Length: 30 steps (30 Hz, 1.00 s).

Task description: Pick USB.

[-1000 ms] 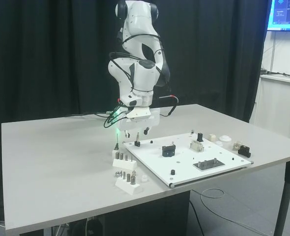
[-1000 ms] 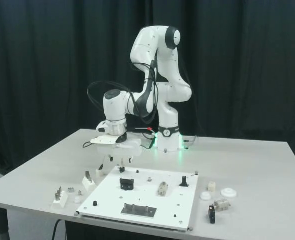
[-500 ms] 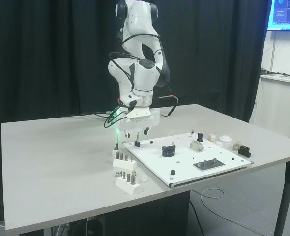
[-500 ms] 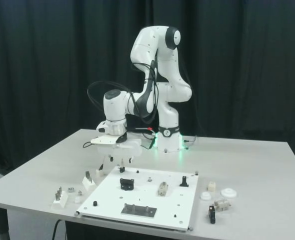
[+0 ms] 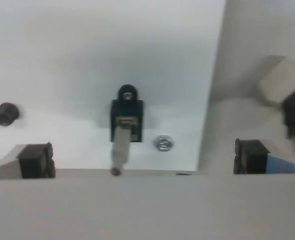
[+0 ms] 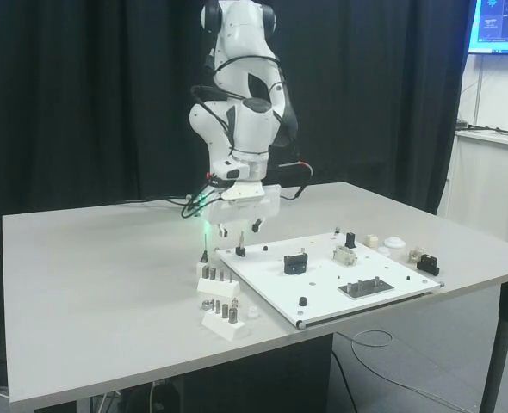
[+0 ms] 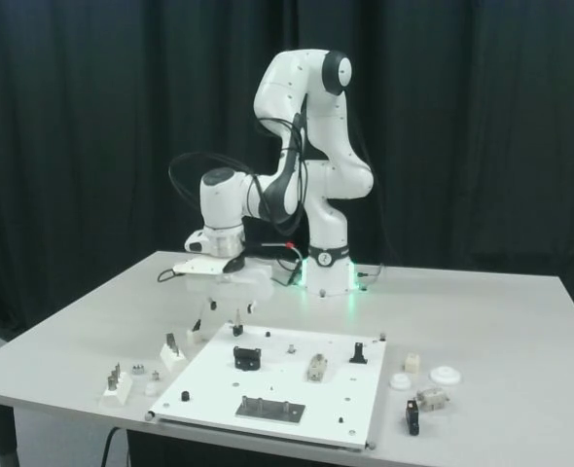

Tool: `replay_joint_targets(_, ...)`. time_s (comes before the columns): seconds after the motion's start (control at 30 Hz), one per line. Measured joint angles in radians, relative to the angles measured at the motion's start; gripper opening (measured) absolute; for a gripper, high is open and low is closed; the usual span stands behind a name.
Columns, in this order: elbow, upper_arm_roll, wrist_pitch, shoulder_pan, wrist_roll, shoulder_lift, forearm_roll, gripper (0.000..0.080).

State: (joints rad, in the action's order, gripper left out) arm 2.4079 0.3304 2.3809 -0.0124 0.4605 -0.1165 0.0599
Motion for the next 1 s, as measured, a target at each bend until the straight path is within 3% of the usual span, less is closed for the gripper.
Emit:
replay_joint_targets(0.27,-0.008,0.029,-0.015,0.005,-0.075,0.048,0.113,0.0800)
replay_joint_targets(0.4,-0.008,0.055,-0.018,0.008,-0.126,0.071,0.150,0.0800)
replay_joint_targets(0.67,-0.005,0.109,-0.019,0.008,-0.218,0.095,0.153,0.0800)
replay_joint_targets(1.0,0.014,0.143,0.018,0.009,-0.306,0.092,0.122,0.0800)
